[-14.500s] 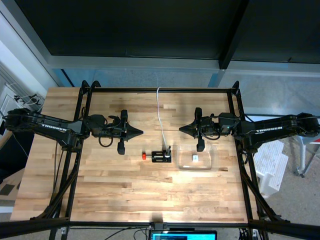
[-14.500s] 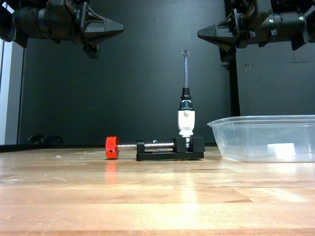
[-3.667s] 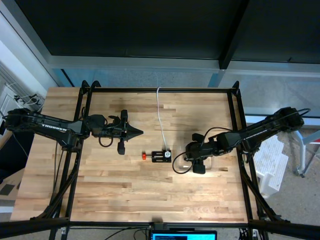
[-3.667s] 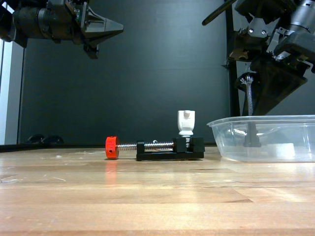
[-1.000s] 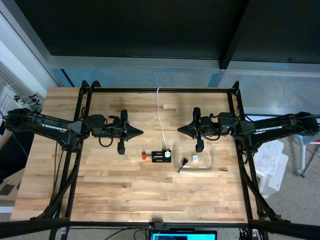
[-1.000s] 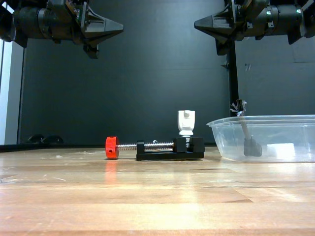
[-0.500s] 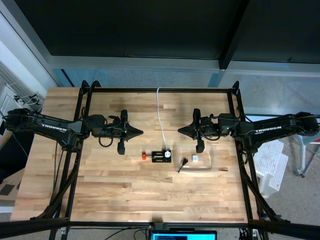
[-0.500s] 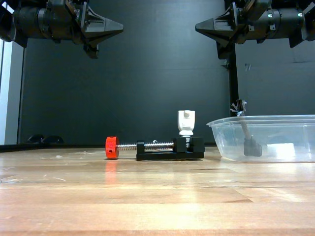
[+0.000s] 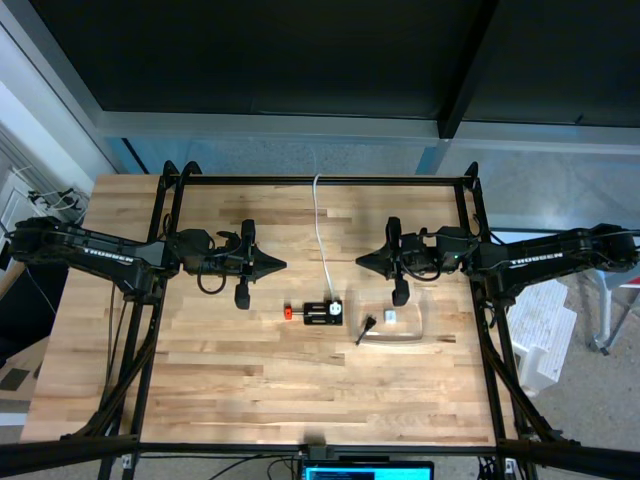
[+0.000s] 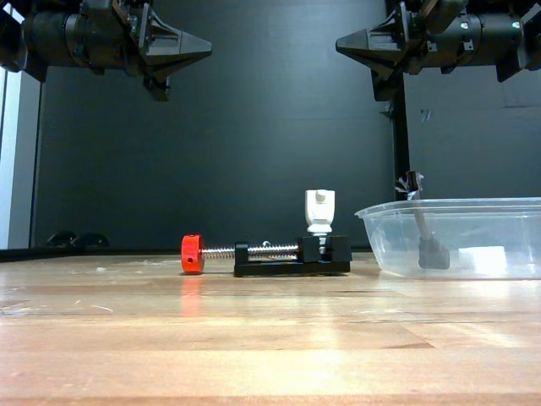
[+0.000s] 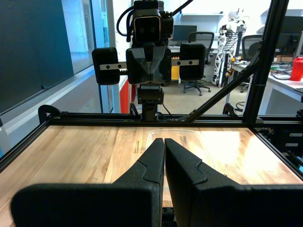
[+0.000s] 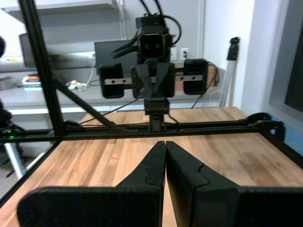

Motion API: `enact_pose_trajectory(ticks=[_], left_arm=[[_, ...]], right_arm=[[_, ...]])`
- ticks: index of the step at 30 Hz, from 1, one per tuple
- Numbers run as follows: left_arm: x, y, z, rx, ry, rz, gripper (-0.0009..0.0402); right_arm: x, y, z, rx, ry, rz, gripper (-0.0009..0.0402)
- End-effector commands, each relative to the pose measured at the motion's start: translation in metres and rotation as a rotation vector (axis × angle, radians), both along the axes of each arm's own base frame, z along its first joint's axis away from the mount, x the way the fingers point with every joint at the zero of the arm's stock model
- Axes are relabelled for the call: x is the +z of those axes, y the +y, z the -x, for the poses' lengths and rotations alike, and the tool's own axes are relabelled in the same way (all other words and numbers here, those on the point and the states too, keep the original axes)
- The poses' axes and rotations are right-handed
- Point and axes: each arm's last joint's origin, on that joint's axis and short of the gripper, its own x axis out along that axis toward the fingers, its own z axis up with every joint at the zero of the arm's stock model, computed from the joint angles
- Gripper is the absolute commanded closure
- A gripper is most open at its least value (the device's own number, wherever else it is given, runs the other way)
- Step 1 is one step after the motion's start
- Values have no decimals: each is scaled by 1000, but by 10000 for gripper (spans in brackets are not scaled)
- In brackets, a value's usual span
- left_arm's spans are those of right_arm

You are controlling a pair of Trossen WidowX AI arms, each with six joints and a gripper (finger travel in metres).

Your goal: Remove the power plug from the receptacle and place in the container

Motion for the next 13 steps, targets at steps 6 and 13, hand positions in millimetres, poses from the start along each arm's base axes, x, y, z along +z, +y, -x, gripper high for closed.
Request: enact_pose_trajectory(ticks=[6, 13], left_arm=[[0, 0, 0, 0, 0, 0, 393], [0, 0, 0, 0, 0, 0, 393]], right_arm=[[0, 0, 0, 6, -1, 2, 393], [0, 0, 0, 5, 0, 21, 393]])
